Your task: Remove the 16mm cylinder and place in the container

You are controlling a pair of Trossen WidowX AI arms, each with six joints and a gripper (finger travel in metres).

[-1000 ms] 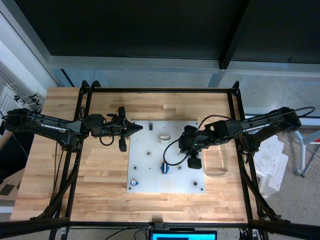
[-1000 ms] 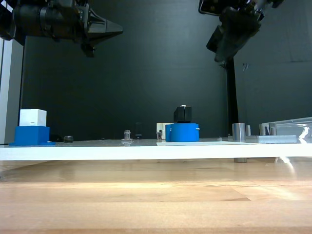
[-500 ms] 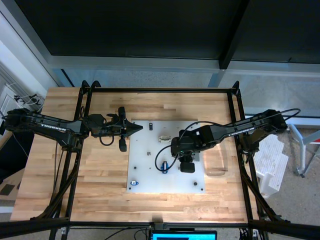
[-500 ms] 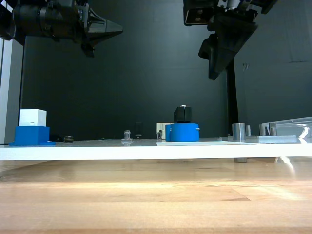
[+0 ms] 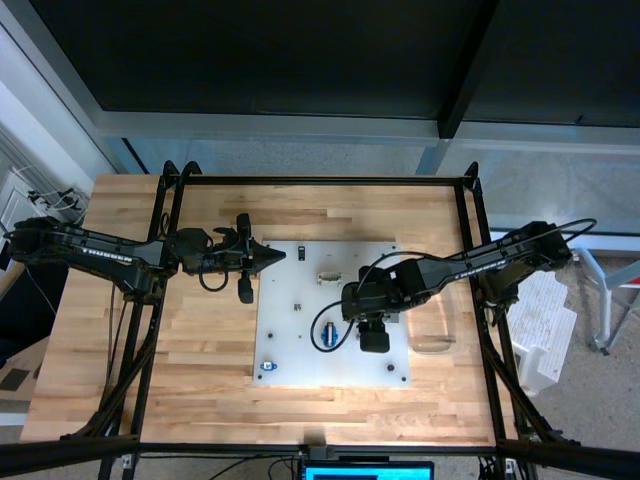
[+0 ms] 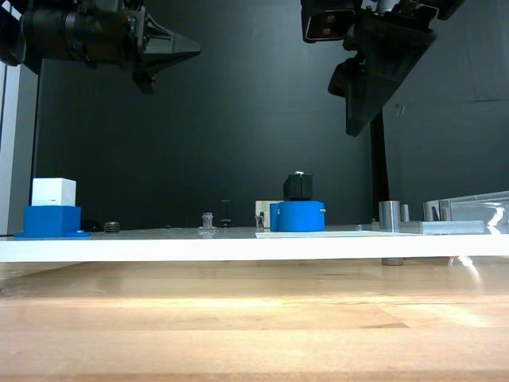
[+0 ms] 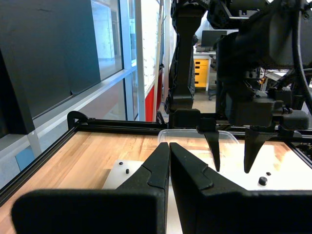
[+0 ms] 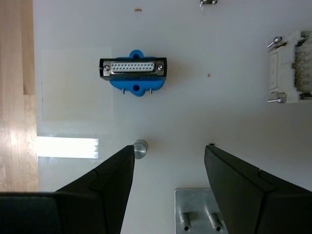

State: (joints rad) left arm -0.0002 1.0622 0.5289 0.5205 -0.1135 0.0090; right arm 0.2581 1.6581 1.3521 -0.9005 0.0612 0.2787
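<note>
High view: the right gripper (image 5: 360, 318) hangs over the white rectangular task board (image 5: 290, 345), just beside the blue connector (image 5: 328, 335), a blue plastic piece with a black top, on the side toward the clear plastic rectangular container (image 5: 432, 347). That arm hides the small grey metal 16mm cylinder here. The left gripper (image 5: 275, 256) sits well apart from the blue connector, toward the left arm's side. Low view: the 16mm cylinder (image 6: 389, 215) stands upright on the board, near the blue connector (image 6: 301, 216) and between it and the container (image 6: 477, 205). The right gripper (image 6: 352, 127) points down from high above both, and the left gripper (image 6: 195, 49) is far off and level. Left wrist view: the left gripper (image 7: 169, 163) has its fingers pressed together on nothing, and the right gripper (image 7: 231, 170) shows a wide gap before the container (image 7: 195, 131). Right wrist view: the right gripper (image 8: 169, 147) is spread wide and empty. The 16mm cylinder (image 8: 140, 148) lies just beside one fingertip, off-centre, nearer than the blue connector (image 8: 133, 73). A grey rectangular metal block (image 8: 195, 200) lies opposite. This looks like the approach step. Next it likely needs a small sideways shift to centre the peg, then a descent, a close and a straight lift.
</note>
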